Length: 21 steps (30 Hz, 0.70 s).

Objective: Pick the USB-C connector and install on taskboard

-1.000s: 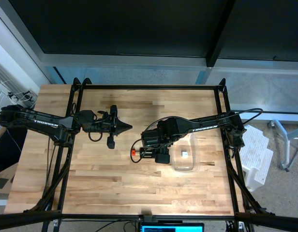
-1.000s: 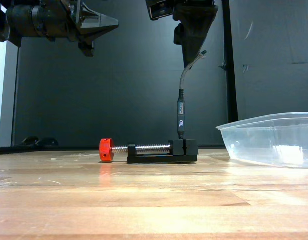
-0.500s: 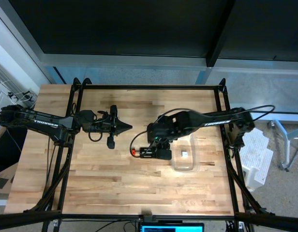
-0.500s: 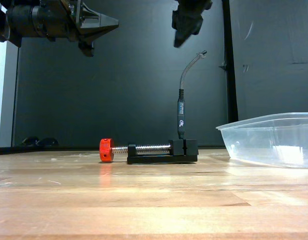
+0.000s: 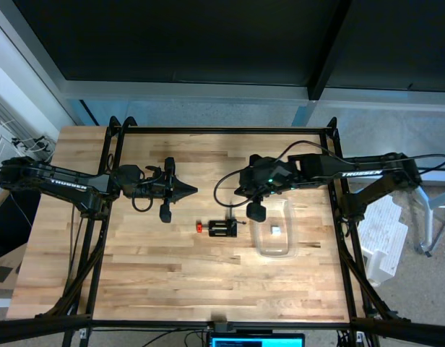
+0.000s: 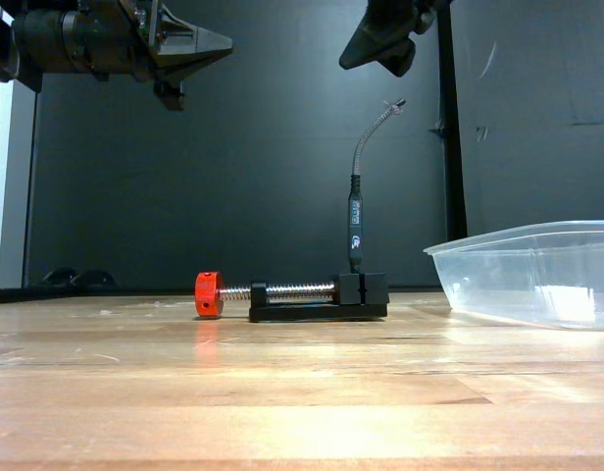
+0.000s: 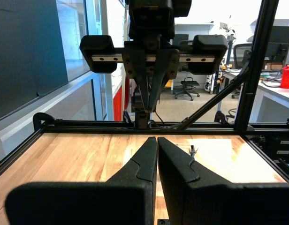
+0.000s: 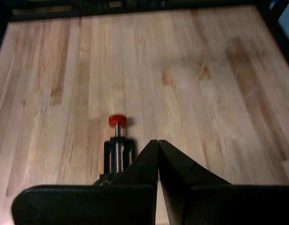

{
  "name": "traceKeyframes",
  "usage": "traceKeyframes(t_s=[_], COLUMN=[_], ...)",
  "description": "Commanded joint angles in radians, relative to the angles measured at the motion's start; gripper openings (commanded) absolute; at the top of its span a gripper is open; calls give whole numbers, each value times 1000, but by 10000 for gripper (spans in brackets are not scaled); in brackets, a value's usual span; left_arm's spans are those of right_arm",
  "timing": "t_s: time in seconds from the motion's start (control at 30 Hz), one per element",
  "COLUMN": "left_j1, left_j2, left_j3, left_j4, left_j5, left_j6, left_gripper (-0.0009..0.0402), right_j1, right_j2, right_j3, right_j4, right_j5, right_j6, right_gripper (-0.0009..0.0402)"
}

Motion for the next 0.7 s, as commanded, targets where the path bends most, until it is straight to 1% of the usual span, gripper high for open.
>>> traceKeyframes(t_s=[0.03, 0.27, 0.63, 0.67, 0.7], left_j1=[0, 0, 0, 0, 0], left_j2=[0, 0, 0, 0, 0], left_j3=[0, 0, 0, 0, 0], left_j4=[0, 0, 0, 1, 1], left_j5=[0, 0, 0, 0, 0], left_j6=[0, 0, 0, 0, 0], left_gripper=[0, 0, 0, 0, 0], right_j1=[-14, -18, -20, -20, -20], right_j2=[-58, -180, -331, -342, -352], right_j3=[-89, -295, -549, -568, -586], right_j4=[117, 429, 716, 739, 766], right_j5=[-1, -1, -4, -8, -19], right_j6=[-13, -48, -58, -64, -64], right_gripper=[2, 0, 0, 0, 0])
